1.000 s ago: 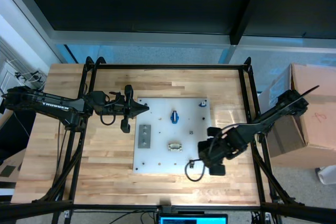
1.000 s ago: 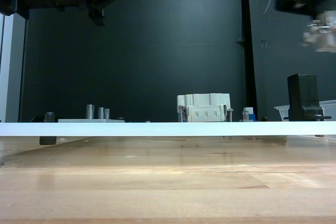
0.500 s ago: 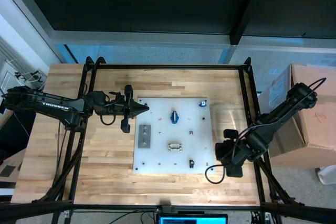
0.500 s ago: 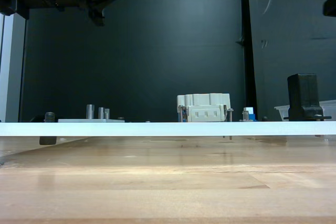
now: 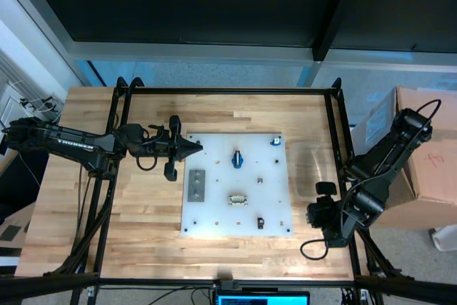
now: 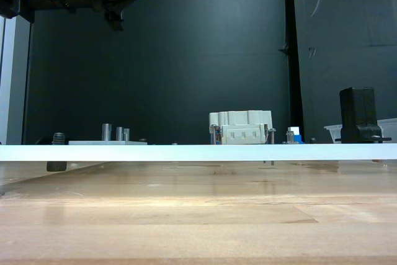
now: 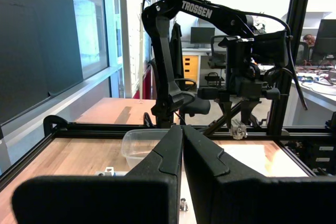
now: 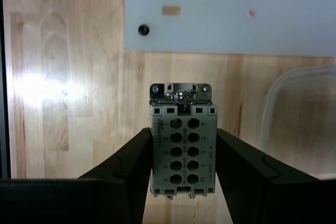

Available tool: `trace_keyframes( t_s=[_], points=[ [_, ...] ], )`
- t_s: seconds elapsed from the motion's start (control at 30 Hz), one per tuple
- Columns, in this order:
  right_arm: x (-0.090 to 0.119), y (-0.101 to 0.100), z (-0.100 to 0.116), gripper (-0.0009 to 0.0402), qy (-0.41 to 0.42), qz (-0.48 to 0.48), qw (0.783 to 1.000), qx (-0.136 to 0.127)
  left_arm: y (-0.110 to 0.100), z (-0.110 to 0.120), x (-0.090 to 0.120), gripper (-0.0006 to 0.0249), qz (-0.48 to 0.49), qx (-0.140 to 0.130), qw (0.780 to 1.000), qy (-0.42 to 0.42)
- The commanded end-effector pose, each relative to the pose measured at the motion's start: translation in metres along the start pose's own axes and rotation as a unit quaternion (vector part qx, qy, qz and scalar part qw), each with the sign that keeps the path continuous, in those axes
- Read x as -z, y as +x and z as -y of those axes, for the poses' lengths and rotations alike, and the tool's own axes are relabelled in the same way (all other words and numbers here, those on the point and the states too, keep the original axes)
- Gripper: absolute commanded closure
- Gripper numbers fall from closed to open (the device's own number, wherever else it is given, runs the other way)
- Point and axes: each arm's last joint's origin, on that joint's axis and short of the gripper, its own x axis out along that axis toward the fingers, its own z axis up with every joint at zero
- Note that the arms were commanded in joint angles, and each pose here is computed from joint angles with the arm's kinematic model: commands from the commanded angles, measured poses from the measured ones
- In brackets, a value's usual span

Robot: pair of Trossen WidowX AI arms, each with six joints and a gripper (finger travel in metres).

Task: Remove the HAN10E connector from the taskboard and place in the container

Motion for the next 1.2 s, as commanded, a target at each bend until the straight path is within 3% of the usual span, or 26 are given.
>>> trace_keyframes(
  t_s=[0.03,0.6,1.07,1.2],
  points=[
    [0.005,0.002,-0.001,0.0384,0.007,-0.004,1.0,0.0,0.0,0.0,0.0,0.0243,0.0,0.0,1.0,0.0],
    [0.021,0.038,-0.005,0.0384,-0.003,0.015,0.999,-0.031,0.0,0.0,0.0,0.0243,0.0,0.0,1.0,0.0],
    [0.035,0.061,0.003,0.0384,-0.006,-0.004,1.0,-0.022,0.0,0.0,0.0,0.0243,0.0,0.0,1.0,0.0],
    [0.037,0.067,0.002,0.0366,-0.012,-0.021,1.0,-0.015,0.0,0.0,0.0,0.0243,0.0,0.0,1.0,0.0]
  ],
)
